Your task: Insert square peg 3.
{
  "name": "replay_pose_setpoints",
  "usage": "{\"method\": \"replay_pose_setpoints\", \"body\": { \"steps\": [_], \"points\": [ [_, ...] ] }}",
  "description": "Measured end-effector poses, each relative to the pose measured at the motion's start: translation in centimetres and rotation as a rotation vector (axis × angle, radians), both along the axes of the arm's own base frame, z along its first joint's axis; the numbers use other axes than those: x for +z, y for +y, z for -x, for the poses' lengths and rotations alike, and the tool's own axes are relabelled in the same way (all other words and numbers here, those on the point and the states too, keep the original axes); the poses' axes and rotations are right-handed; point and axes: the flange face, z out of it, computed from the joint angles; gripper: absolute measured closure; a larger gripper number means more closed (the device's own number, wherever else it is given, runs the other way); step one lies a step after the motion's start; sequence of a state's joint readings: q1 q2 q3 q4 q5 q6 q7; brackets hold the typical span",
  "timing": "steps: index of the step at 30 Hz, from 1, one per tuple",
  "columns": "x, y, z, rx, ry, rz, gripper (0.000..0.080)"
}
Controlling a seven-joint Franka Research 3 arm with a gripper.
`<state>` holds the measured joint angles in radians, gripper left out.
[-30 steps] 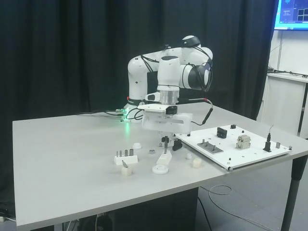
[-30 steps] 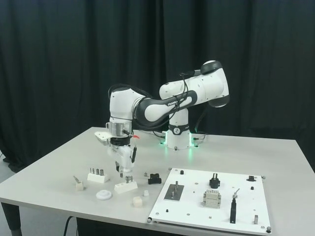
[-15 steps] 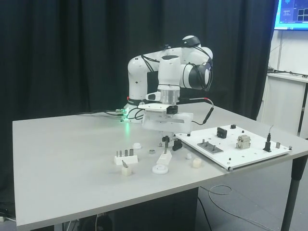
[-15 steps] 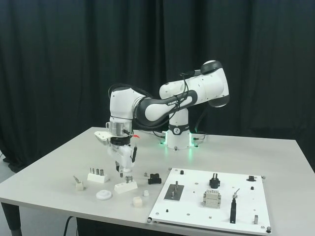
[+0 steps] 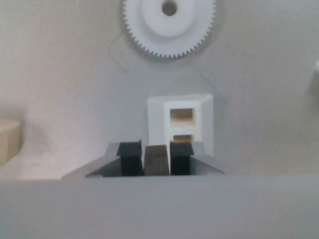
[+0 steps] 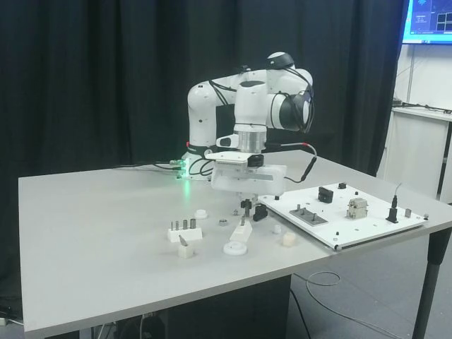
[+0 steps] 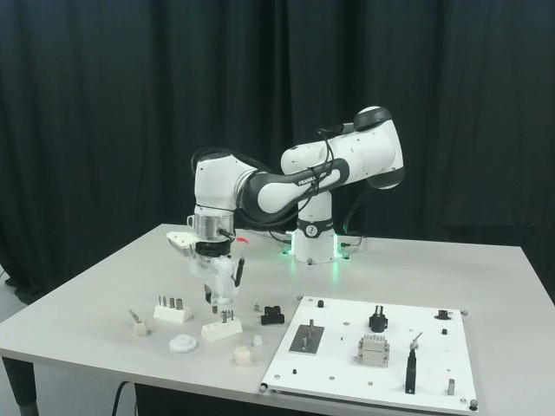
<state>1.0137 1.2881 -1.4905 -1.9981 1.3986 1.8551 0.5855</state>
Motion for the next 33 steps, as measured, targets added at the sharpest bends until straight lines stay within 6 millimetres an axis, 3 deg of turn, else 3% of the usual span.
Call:
{"method": "replay_pose_setpoints", "body": {
  "steps": [18,33],
  "points": [
    [0.6,2.2,-1.7,0.000,-0.017,-0.003,0.0687],
    [1.7,8.4,-4.9,-0.022,-0.048,-0.019,0.0687]
  ]
}}
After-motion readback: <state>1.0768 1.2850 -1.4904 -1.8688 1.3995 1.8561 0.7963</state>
